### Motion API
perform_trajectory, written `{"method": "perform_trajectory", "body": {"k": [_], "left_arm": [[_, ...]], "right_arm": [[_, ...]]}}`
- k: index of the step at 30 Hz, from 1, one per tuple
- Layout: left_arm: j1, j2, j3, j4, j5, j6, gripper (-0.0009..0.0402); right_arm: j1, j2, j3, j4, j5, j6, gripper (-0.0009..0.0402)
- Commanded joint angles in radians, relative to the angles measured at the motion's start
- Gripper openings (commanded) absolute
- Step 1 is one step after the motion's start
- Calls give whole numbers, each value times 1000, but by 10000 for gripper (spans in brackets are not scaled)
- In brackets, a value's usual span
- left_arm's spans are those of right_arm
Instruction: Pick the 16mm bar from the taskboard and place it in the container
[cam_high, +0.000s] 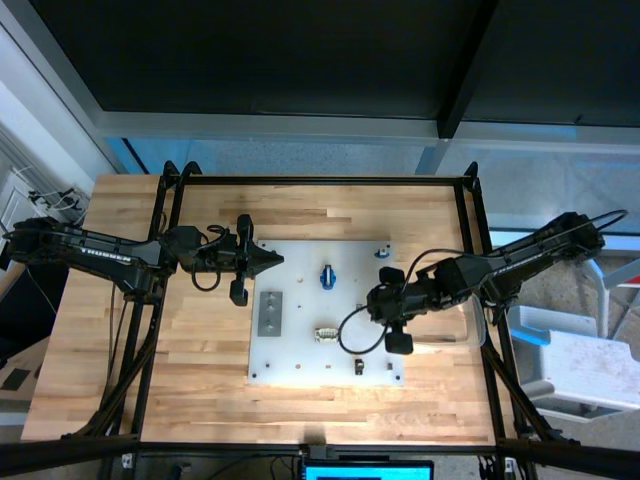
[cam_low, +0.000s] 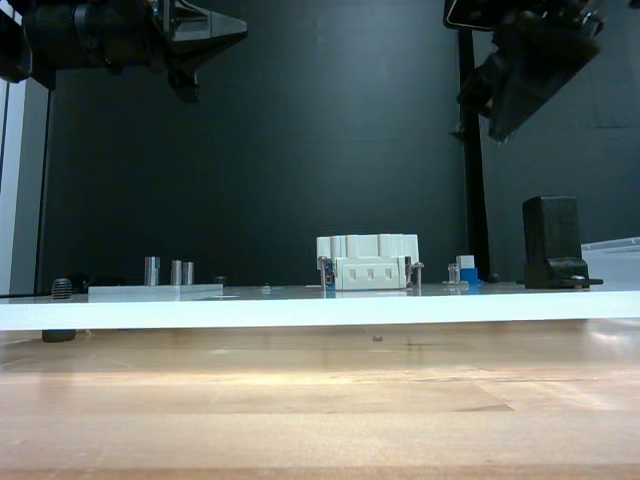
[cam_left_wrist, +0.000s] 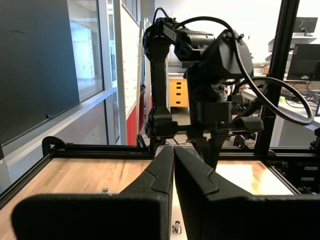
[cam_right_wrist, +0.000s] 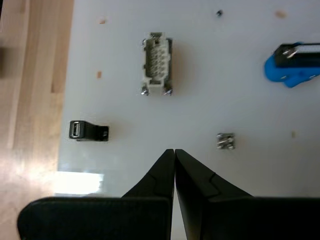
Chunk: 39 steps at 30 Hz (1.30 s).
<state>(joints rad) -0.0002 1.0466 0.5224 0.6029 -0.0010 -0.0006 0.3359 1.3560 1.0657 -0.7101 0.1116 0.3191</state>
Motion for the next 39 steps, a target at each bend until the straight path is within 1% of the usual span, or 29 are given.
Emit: {"method": "perform_trajectory", "body": {"k": [1, 12, 19, 26, 29, 31, 39], "left_arm": [[0, 0, 0, 0, 0, 0, 0], [0, 0, 0, 0, 0, 0, 0], [0, 0, 0, 0, 0, 0, 0], [0, 0, 0, 0, 0, 0, 0], [0, 0, 0, 0, 0, 0, 0], [0, 0, 0, 0, 0, 0, 0], [0, 0, 0, 0, 0, 0, 0]], "right_arm": [[12, 13, 3, -23, 0, 30, 0], [86, 64, 48, -102, 0, 91, 0], [114, 92, 51, -110, -8, 125, 0], [140, 110, 51, -143, -9, 168, 0], [150, 117, 51, -152, -16, 185, 0], [154, 122, 51, -153, -34, 196, 0], [188, 151, 72, -173, -35, 228, 0]]}}
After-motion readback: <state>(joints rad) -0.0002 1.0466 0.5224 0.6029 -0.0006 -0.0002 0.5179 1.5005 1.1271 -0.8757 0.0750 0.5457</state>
